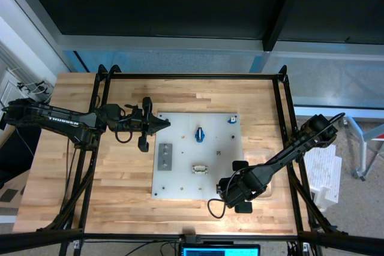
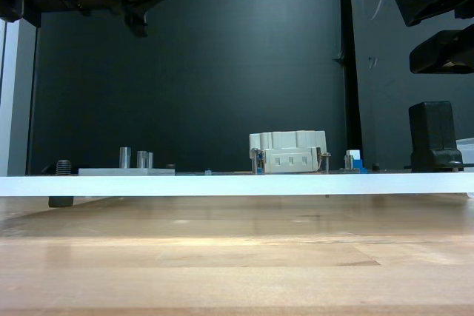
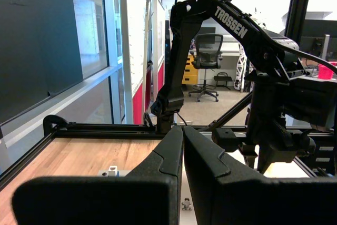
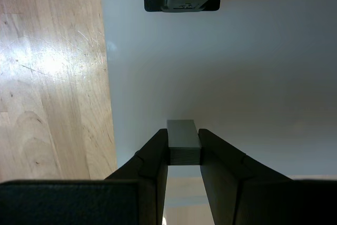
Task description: Pick the 16mm bar and install on taskboard
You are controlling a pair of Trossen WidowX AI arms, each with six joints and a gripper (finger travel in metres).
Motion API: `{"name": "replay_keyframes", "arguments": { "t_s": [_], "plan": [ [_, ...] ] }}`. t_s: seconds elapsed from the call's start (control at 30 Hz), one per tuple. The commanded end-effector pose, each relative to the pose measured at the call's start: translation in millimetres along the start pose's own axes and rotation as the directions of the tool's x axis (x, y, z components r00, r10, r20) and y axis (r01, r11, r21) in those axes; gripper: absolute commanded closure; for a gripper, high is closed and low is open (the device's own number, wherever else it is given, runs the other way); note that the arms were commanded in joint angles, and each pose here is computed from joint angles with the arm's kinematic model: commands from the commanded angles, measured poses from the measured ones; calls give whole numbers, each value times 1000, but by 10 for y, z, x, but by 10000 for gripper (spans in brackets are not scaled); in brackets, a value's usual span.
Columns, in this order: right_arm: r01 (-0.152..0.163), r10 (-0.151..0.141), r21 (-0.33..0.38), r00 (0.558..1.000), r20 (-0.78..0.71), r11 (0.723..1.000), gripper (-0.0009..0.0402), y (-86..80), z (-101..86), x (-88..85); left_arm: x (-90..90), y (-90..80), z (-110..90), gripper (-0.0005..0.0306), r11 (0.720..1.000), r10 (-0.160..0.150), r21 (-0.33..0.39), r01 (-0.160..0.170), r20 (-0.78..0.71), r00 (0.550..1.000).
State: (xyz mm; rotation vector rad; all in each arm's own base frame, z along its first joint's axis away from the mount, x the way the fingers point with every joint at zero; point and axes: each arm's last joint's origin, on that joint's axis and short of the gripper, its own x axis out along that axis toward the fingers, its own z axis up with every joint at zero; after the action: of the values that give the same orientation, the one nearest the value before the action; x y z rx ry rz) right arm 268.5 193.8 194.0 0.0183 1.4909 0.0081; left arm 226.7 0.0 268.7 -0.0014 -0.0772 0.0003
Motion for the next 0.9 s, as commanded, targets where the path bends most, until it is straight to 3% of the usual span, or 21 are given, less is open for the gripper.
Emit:
{"name": "replay_keyframes", "arguments": {
  "t_s": [0.03,0.5,0.77,0.9],
  "plan": [
    [1,-1,-3,1000,-1,1000,306,0,-2,0,1,1,-1,300,1000,0,0,0,0,1000],
    [-6,6,-4,1000,9,1000,176,-12,-13,-52,1,1,-1,300,1000,0,0,0,0,1000],
    [-29,30,-10,999,40,1000,167,-63,-61,-264,1,0,-1,300,1000,0,0,0,0,1000],
    [-28,28,-9,999,39,1000,172,-94,-90,-409,1,1,-1,300,1000,0,0,0,0,1000]
  ]
}}
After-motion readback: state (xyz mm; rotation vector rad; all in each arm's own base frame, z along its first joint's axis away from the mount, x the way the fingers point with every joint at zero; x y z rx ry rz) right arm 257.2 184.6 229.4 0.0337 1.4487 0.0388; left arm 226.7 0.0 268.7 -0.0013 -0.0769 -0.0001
